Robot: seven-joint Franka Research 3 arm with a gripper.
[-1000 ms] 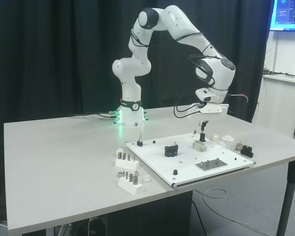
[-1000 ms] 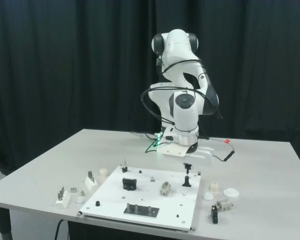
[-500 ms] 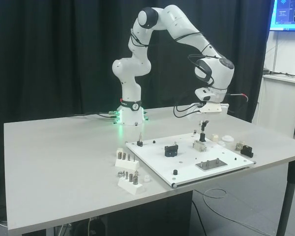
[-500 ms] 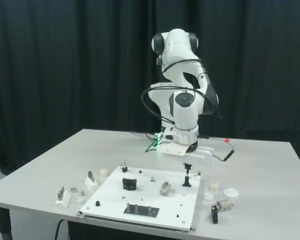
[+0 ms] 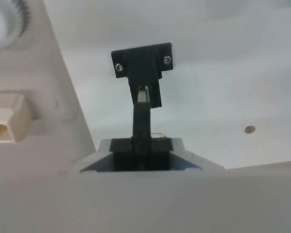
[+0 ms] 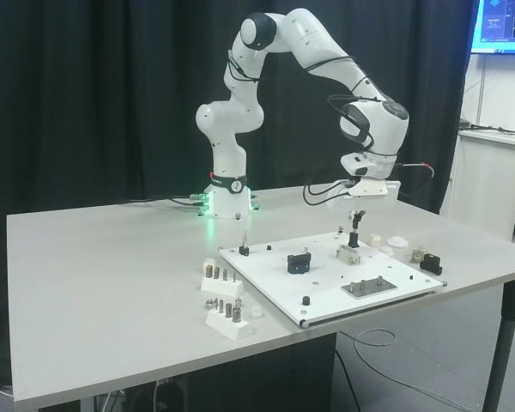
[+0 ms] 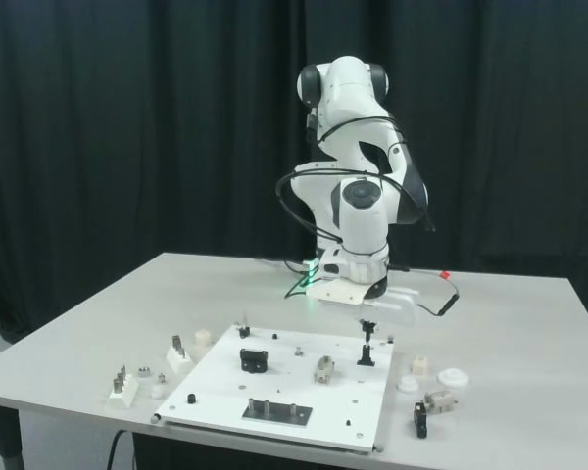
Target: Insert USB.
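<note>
In the wrist view a black USB plug (image 5: 141, 119) runs from between the black fingers down to a black socket mount (image 5: 141, 59) with two screws. A short grey metal piece (image 5: 142, 94) shows where plug and mount meet. My gripper (image 5: 141, 145) is shut on the plug's upper end. In the first room view the gripper (image 6: 354, 209) hangs over the far right corner of the white board (image 6: 266, 275), above the upright black mount (image 6: 354, 236). The second room view shows the gripper (image 7: 369, 322) over the same mount (image 7: 367, 354).
The white board (image 7: 216, 392) also carries a black block (image 6: 299, 262), a grey metal plate with pegs (image 6: 369, 287) and a small grey connector (image 6: 349, 253). White stands with pegs (image 6: 227, 313) sit left of the board. A white gear (image 5: 7, 22) and small parts (image 6: 425, 257) lie to its right.
The wrist and gripper have risen slightly above the mount. The parts on the board and table have not moved.
</note>
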